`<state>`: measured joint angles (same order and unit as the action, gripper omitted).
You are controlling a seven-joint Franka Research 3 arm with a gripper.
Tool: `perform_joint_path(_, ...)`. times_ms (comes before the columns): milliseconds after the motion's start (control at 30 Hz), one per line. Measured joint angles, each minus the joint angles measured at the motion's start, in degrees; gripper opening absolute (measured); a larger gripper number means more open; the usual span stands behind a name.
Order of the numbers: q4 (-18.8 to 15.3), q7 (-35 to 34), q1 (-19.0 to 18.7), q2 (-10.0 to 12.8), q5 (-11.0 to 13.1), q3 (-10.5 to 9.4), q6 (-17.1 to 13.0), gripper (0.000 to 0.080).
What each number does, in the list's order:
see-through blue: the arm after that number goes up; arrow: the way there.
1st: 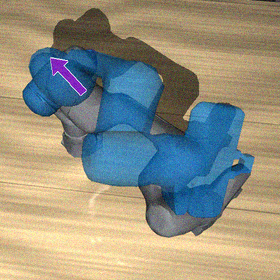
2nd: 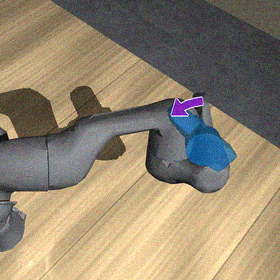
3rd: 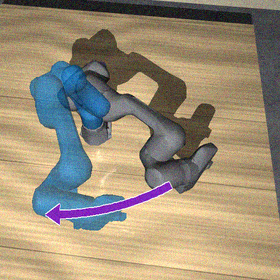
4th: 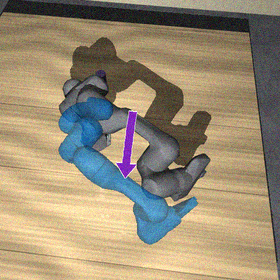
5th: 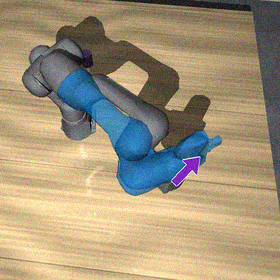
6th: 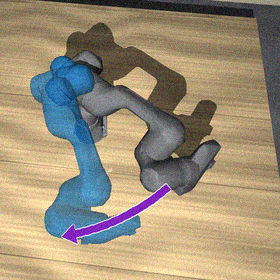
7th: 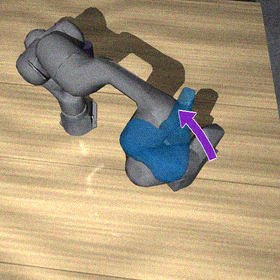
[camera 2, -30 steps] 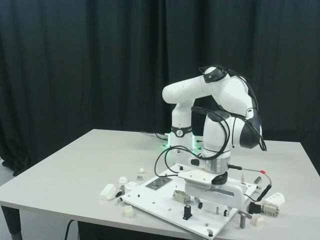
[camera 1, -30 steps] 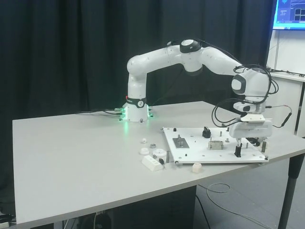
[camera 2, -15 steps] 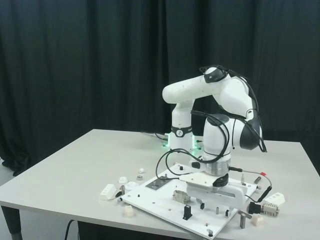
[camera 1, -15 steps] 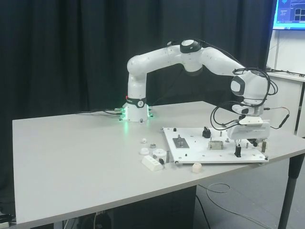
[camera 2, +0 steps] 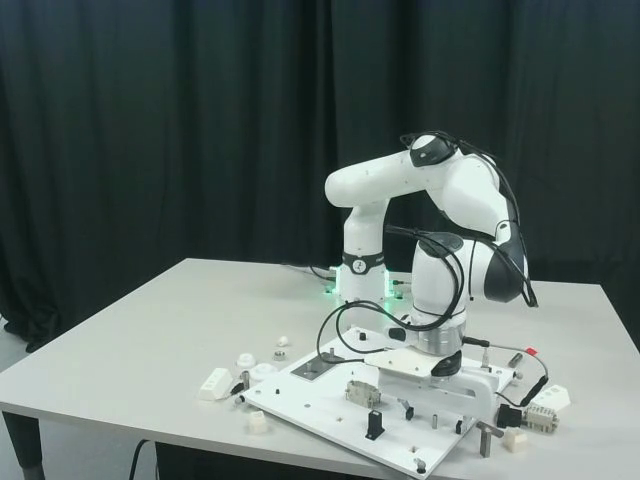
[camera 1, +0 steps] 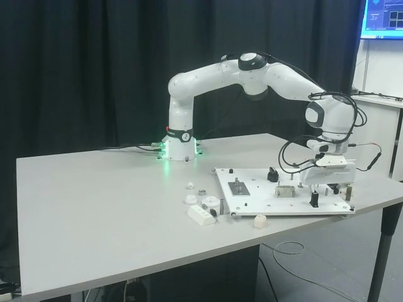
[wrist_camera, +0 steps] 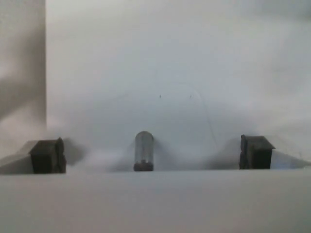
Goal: Remove round peg 2.
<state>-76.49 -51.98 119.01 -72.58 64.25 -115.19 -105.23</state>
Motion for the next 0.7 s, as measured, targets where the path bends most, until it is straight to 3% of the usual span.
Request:
perform_joint_path(367, -0.1, 0.0, -0.3, 0.0, -0.1, 0.0, 0.0, 0.08)
perform_joint_path(400, -0.1, 0.0, -0.3, 0.0, -0.1, 0.01, 0.0, 0.0553)
perform_joint_path(567, -0.2, -0.1, -0.3, 0.0, -0.1, 0.01, -0.1, 0.0553)
perform_joint_path(600, -0.2, -0.1, -0.3, 0.0, -0.1, 0.01, -0.1, 0.0352)
perform_joint_path(700, -0.2, -0.1, -0.3, 0.0, -0.1, 0.01, -0.2, 0.0352)
